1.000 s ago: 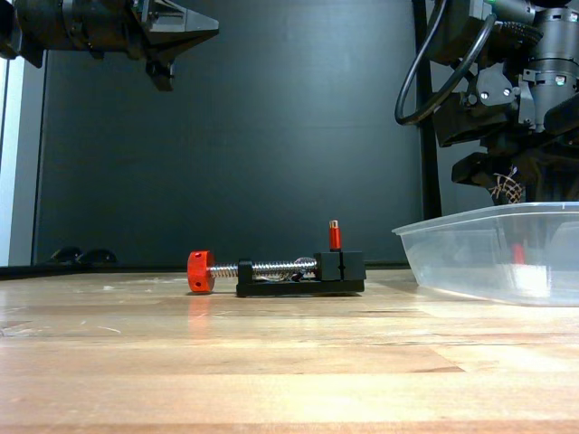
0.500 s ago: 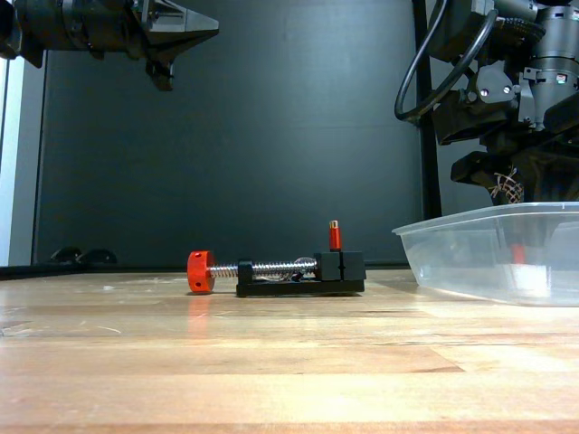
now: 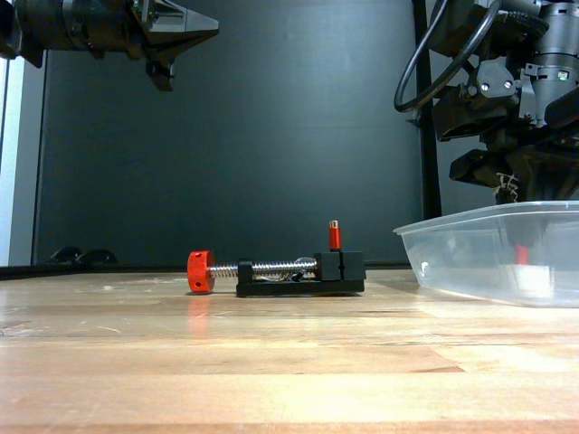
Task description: Pick the rca connector and install on the hub
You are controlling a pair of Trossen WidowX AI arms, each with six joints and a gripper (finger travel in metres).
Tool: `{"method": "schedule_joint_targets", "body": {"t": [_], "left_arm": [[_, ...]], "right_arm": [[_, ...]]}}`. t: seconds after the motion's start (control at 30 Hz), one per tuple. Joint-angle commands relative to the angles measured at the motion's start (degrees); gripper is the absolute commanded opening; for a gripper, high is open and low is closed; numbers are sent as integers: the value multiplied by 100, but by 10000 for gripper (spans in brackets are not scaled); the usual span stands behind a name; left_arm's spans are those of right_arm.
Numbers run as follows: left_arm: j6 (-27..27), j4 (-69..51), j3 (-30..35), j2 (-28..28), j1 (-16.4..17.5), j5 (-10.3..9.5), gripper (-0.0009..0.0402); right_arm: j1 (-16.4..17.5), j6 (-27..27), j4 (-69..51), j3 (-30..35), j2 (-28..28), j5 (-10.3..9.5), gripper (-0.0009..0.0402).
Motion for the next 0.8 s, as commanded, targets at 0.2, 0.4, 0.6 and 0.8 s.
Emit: {"method": "schedule_joint_targets", "body": {"t": [0.2,0.4,0.6,0.8], "left_arm": [[0,0,0,0,0,0,0],[0,0,0,0,0,0,0],[0,0,0,0,0,0,0],[0,0,0,0,0,0,0]], "right_arm": [[31,96,4,0,2,24,1],[55,90,-44,28,2,149,0],[59,87,-221,229,2,162,0],[59,92,-741,597,2,304,0]]}}
